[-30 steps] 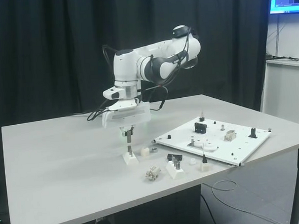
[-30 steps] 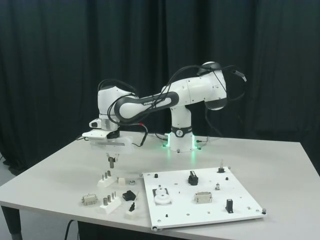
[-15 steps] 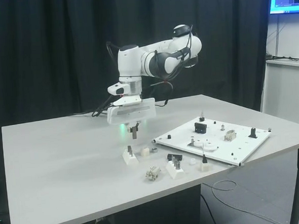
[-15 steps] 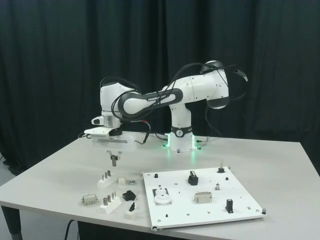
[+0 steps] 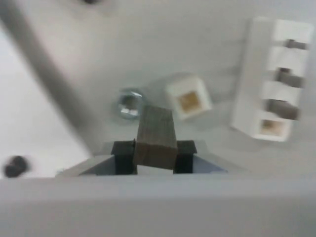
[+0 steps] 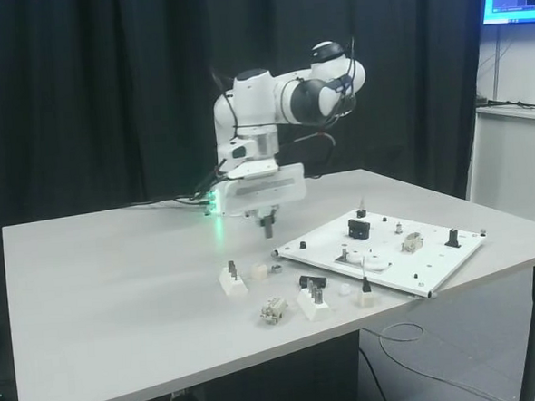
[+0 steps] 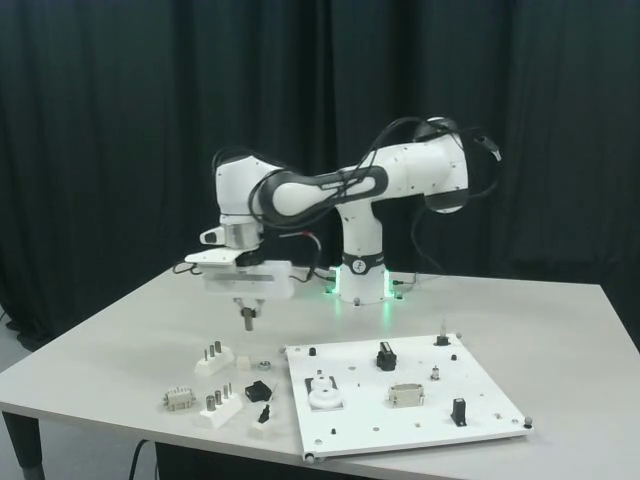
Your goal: Insert square peg 4.
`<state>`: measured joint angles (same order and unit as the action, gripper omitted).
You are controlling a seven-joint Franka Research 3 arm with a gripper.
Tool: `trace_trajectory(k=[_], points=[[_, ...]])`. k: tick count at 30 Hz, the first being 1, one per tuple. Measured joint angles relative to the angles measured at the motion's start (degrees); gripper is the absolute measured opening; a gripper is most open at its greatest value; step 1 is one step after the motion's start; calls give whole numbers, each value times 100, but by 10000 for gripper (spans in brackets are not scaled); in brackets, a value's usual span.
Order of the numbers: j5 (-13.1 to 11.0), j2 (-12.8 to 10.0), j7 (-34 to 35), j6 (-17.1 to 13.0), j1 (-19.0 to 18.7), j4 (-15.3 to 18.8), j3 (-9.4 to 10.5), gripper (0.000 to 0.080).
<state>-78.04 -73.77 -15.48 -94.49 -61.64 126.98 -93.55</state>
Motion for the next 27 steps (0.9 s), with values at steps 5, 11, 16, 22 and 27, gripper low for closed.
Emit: trace_trajectory(k=[5,11,16,22,27], points=[[0,9,447,58,-319,-31,-64,154],[3,17,1001,56,-722,-66,-127,154],[35,21,1406,38,-1013,-142,-175,154],[122,52,1939,-16,-1308,-303,-205,154],[155,106,2391,-69,-1508,-484,-205,154]])
